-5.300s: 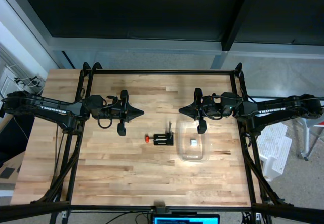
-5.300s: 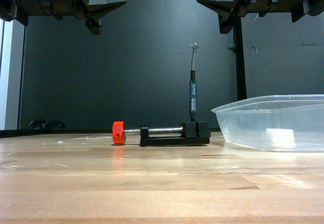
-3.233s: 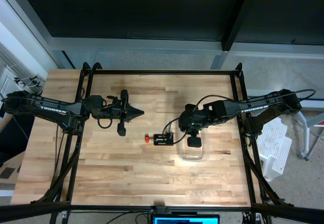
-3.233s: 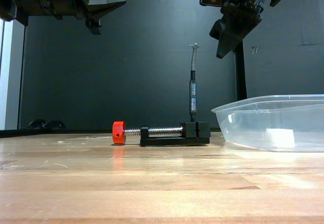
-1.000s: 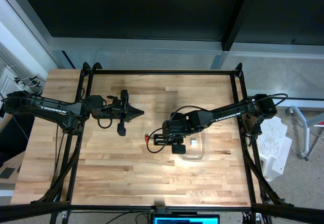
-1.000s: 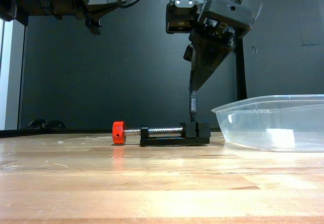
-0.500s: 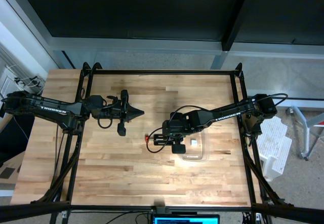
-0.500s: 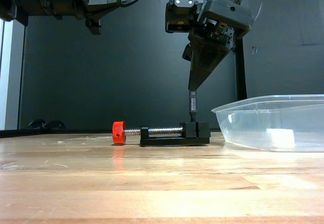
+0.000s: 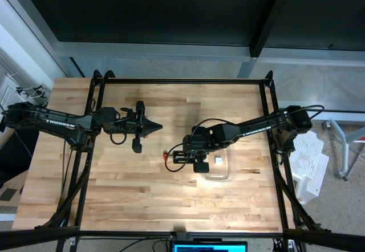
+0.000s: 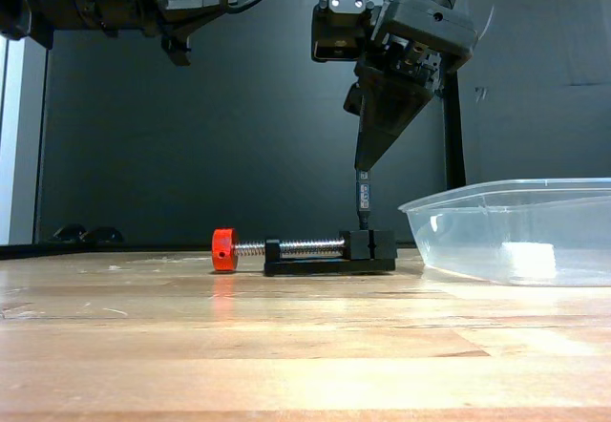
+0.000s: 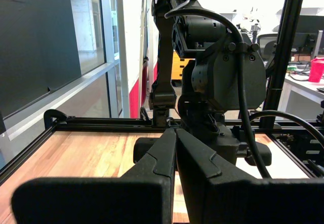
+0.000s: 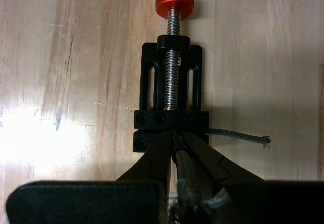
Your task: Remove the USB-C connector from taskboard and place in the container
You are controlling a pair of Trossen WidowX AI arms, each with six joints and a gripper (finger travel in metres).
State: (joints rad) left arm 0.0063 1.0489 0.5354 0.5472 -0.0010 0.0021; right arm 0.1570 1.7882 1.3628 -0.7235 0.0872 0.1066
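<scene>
Black right gripper pinching USB-C connector above taskboard | left gripper closed — high, well apart

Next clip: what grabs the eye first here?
The right gripper points down, shut on the USB-C connector standing upright in the taskboard at the middle of the table. The clear container sits just right of it. The left gripper, shut, hangs high at the left.

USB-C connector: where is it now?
Low view: USB-C connector stands in the taskboard, left of the container, right hand pinching its cable; left hand parked high at left.
</scene>
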